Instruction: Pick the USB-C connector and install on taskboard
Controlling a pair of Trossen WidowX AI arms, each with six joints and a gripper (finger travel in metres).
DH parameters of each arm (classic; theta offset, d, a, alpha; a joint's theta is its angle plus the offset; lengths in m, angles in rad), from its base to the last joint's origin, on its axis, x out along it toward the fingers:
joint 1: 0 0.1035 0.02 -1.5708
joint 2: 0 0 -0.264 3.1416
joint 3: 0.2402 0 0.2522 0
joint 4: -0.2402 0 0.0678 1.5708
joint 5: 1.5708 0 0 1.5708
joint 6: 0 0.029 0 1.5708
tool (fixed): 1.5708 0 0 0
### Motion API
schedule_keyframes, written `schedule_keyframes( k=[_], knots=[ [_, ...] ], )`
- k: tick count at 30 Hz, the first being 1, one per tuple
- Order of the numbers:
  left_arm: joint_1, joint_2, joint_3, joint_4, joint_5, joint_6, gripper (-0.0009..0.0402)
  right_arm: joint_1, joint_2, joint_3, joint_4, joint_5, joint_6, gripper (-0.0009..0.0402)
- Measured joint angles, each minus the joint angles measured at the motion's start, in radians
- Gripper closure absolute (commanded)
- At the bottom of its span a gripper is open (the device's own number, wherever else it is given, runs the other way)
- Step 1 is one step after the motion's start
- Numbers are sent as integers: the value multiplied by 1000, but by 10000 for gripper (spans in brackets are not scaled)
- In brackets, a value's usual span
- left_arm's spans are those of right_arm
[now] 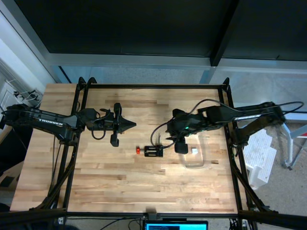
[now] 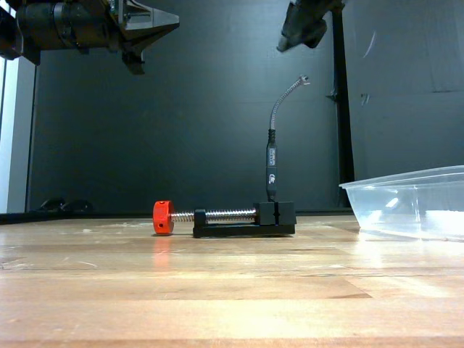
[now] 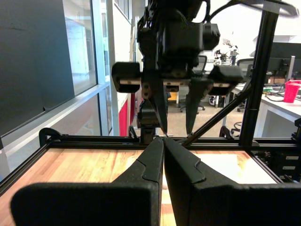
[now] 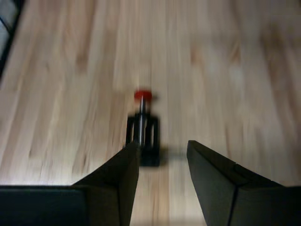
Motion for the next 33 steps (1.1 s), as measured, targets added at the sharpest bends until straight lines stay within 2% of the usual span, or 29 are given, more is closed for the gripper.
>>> schedule_keyframes(
  k=[4, 10, 18, 20, 24, 26, 33],
  knots=[
    [0, 0, 0, 0, 0, 0, 393, -8, -94, -147, 219, -4, -14, 323],
    [0, 0, 0, 0, 0, 0, 393, -70, -203, -313, 454, -76, -29, 397],
    [0, 0, 0, 0, 0, 0, 393, -127, -319, -505, 711, -85, -65, 393],
    [0, 0, 0, 0, 0, 0, 393, -141, -345, -557, 777, -104, -66, 393],
    [0, 0, 0, 0, 0, 0, 393, -178, -387, -645, 908, -177, -64, 393],
    [0, 0, 0, 0, 0, 0, 393, -192, -398, -679, 966, -195, -57, 393],
    [0, 0, 0, 0, 0, 0, 393, -199, -419, -760, 1104, -203, -32, 393]
  ],
)
